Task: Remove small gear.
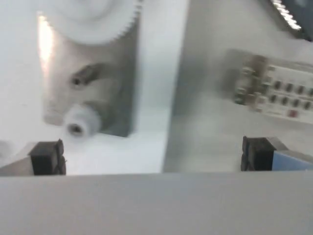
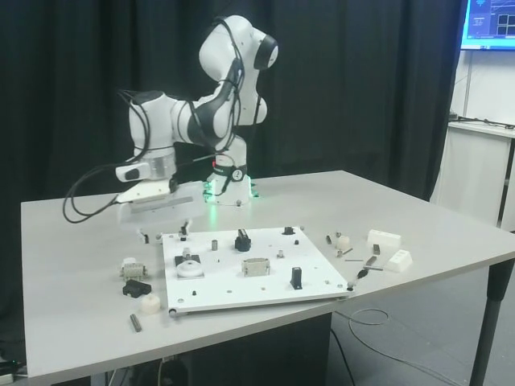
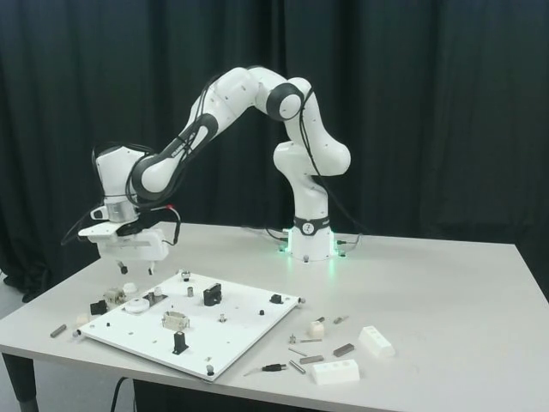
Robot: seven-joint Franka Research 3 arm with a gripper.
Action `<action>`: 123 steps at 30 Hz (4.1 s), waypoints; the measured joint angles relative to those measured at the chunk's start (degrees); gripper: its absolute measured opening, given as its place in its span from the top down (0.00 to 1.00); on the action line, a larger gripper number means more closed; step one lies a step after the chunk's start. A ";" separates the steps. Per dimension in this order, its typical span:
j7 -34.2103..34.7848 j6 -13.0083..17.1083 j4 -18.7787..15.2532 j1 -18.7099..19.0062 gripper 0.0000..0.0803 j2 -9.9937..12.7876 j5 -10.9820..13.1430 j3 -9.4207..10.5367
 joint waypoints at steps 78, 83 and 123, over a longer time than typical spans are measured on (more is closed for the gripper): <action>8.39 19.42 -16.01 9.97 0.00 -4.49 -3.27 -0.46; 8.38 19.32 -15.62 9.89 0.00 -3.96 -3.22 -0.38; 8.36 17.97 -13.02 6.15 0.76 -1.84 -3.01 3.09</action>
